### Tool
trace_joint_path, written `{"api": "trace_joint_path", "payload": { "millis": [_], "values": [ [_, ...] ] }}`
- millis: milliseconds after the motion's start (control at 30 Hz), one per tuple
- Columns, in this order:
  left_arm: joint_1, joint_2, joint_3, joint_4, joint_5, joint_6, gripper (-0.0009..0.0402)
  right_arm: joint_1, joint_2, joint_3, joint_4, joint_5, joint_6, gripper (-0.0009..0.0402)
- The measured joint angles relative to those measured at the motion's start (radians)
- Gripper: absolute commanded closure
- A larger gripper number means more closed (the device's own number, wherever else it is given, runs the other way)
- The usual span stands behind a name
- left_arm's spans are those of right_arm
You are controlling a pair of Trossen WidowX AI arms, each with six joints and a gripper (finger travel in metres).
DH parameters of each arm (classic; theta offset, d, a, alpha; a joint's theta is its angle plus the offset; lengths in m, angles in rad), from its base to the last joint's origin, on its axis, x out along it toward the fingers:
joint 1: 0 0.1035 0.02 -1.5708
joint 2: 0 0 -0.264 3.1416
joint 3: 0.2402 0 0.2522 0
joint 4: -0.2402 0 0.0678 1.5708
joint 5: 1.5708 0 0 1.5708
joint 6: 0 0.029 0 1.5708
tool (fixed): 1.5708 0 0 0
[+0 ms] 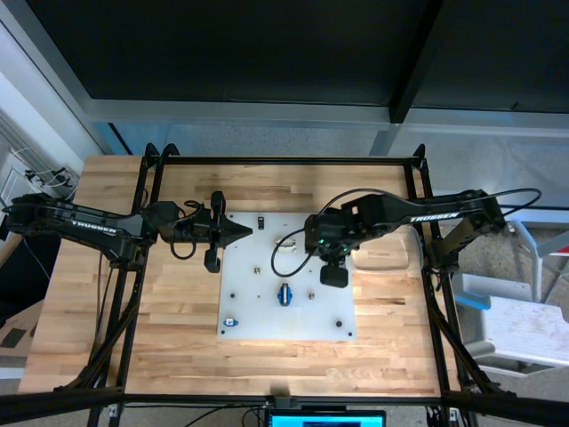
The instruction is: Pick the 16mm cylinder and place it in the container
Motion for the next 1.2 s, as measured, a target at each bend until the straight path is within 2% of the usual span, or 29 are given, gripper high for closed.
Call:
{"api": "trace_joint_path", "payload": {
  "millis": [267, 400, 600, 800, 867, 967, 1067, 1200],
  "values": [
    [0.0, 0.0, 0.0, 0.0, 0.0, 0.0, 0.0393, 0.055, 0.082, 0.006, -0.001, 0.002, 0.024, 0.0392],
    [0.0, 0.0, 0.0, 0.0, 0.0, 0.0, 0.0393, 0.083, 0.121, 0.006, -0.001, 0.002, 0.024, 0.0377],
    [0.0, 0.0, 0.0, 0.0, 0.0, 0.0, 0.0393, 0.117, 0.162, 0.006, 0.006, 0.008, 0.023, 0.0326],
    [0.0, 0.0, 0.0, 0.0, 0.0, 0.0, 0.0393, 0.134, 0.203, 0.006, 0.039, 0.023, 0.034, 0.0249],
    [0.0, 0.0, 0.0, 0.0, 0.0, 0.0, 0.0393, 0.137, 0.216, 0.006, 0.051, 0.037, 0.034, 0.0223],
    [0.0, 0.0, 0.0, 0.0, 0.0, 0.0, 0.0393, 0.141, 0.234, 0.006, 0.061, 0.037, 0.036, 0.0192],
    [0.0, 0.0, 0.0, 0.0, 0.0, 0.0, 0.0393, 0.146, 0.249, 0.005, 0.069, 0.037, 0.037, 0.0175],
    [0.0, 0.0, 0.0, 0.0, 0.0, 0.0, 0.0393, 0.156, 0.254, -0.014, 0.096, 0.037, 0.038, 0.0172]
  ]
}}
